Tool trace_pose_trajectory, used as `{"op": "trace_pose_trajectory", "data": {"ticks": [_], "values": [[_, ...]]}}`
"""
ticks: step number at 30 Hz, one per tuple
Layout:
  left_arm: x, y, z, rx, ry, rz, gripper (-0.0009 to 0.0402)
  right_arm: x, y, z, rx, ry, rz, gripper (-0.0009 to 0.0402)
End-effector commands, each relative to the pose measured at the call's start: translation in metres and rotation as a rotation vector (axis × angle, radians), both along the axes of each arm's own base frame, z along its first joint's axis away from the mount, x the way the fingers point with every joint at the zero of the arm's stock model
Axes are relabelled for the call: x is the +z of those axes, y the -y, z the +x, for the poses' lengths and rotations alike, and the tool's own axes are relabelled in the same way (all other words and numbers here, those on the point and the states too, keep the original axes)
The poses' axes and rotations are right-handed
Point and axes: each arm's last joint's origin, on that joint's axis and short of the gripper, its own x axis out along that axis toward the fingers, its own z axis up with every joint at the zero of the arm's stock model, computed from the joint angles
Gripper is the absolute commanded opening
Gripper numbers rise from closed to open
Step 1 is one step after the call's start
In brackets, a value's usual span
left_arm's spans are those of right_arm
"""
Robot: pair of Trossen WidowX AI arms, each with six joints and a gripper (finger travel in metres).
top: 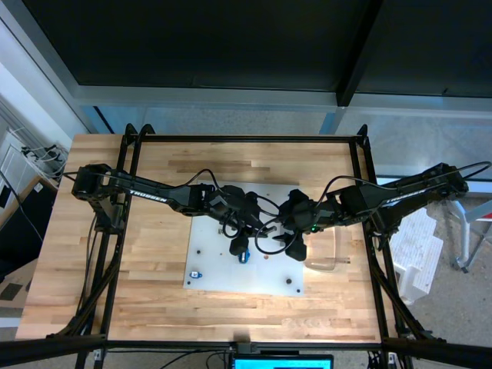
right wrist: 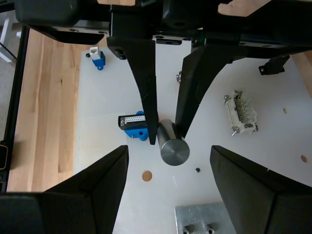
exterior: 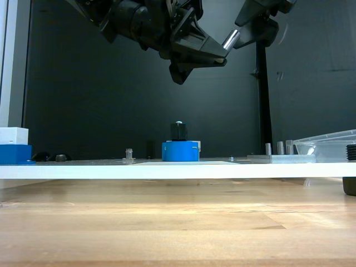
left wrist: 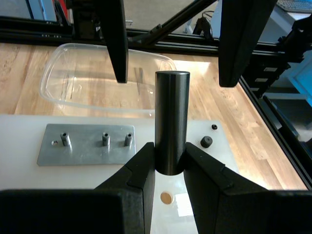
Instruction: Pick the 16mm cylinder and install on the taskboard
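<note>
- Gripping a smooth, dark grey 16mm cylinder [left wrist: 171, 112] by one end, the left gripper [left wrist: 170, 157] hangs above the taskboard [right wrist: 97, 112].
- Opposite, the right gripper [right wrist: 169, 152] gapes wide, empty.

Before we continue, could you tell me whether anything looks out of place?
Nothing stands out. The left pincer grips the 16mm cylinder, tilted, above the taskboard; the right pincer hangs open facing its free end.

Left gripper [left wrist: 169, 148] hides part of the 16mm cylinder [left wrist: 171, 117]
</note>
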Motion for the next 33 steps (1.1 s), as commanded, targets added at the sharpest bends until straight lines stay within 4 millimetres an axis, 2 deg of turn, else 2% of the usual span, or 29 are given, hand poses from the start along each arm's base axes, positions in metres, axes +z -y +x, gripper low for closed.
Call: {"op": "trace_pose_trajectory", "data": {"ticks": [1, 14, 33], "values": [[0.0000, 0.0000, 0.0000, 0.001, -0.001, 0.000, 0.0001, -0.0021, -0.0005, 0.0016, 0.000, -0.006, -0.003, 0.0209], [0.0000, -0.0002, 0.0000, -0.001, -0.001, 0.004, 0.0001, -0.0057, -0.0012, 0.0100, 0.017, 0.012, -0.020, 0.0147], [0.0000, -0.0002, 0.0000, -0.004, 0.001, 0.009, 0.0001, -0.0075, -0.0003, 0.0090, 0.019, -0.006, -0.029, 0.0015]]}}
